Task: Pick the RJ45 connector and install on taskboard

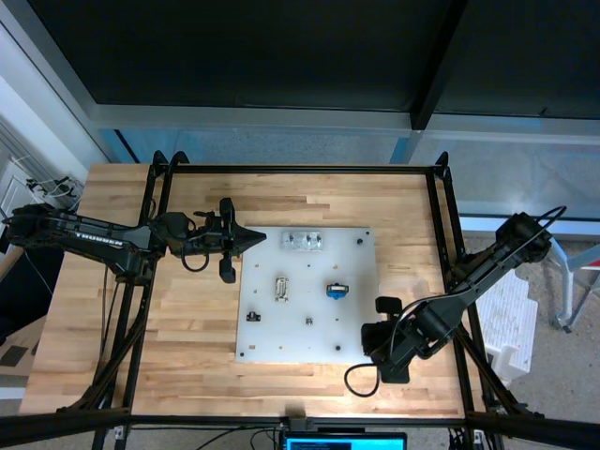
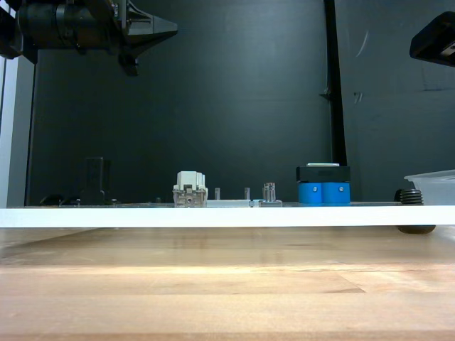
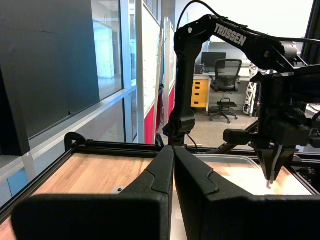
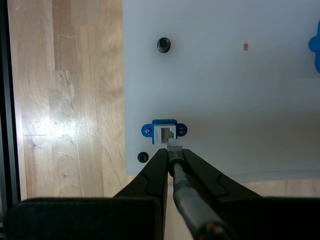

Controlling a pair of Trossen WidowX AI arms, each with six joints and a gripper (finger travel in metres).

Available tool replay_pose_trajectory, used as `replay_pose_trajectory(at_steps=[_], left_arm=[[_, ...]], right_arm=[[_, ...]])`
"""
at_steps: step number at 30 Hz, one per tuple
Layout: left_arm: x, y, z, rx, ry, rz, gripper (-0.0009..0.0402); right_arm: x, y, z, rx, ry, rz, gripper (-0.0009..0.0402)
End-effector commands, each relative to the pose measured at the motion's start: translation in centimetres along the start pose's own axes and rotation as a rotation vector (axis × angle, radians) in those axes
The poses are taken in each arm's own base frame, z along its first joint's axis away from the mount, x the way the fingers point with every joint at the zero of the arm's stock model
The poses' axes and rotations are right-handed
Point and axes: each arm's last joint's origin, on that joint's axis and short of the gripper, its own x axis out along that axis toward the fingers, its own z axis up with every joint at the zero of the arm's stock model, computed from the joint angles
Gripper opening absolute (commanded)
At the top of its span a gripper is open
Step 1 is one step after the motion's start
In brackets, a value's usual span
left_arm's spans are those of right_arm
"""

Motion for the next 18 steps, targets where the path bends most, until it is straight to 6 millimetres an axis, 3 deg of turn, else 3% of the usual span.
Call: replay_pose_trajectory(at_steps=[1,18], left_arm=[[0.0,0.0,0.0,0.0,0.0,0.0,0.0],[0.0,0.0,0.0,0.0,0.0,0.0,0.0]], right_arm=[[0.4,0.3,0.3,-0.005,0.004,-0.004,0.0],[1.5,0.6,0.2,-0.01,0.015,-0.014,0.0]])
